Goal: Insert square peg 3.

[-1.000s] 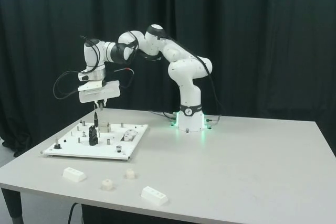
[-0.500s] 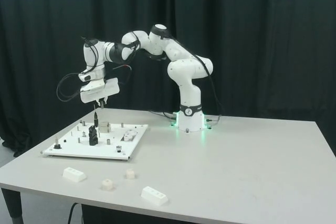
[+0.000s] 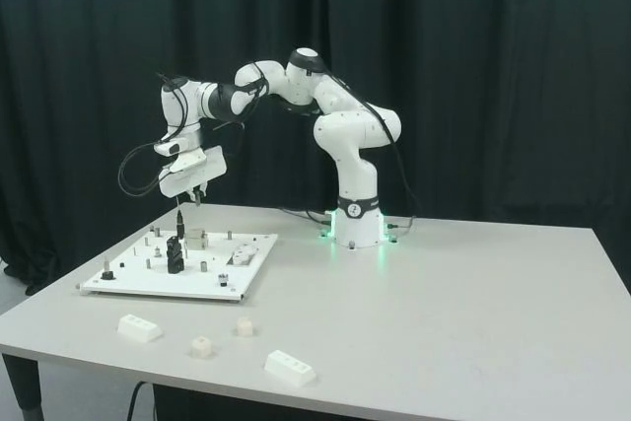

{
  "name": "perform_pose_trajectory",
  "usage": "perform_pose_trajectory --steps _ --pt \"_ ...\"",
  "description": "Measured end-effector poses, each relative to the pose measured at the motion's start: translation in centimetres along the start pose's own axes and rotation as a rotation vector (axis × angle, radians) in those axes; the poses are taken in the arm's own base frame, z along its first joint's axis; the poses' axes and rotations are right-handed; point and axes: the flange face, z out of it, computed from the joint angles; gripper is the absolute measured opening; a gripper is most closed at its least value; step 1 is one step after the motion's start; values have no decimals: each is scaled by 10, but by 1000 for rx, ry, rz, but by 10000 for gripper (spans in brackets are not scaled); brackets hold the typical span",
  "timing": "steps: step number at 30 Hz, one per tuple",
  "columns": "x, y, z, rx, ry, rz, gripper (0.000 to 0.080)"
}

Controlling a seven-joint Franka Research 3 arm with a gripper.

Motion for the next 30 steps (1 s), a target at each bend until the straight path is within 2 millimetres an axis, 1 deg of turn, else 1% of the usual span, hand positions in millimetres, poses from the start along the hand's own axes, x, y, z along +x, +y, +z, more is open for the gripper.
perform_pose_trajectory --steps 15,25,30 --pt "-13 -7 14 7 91 -226 114" --pt "-21 -16 18 24 144 -372 114" --pt "-24 -17 19 37 162 -416 114"
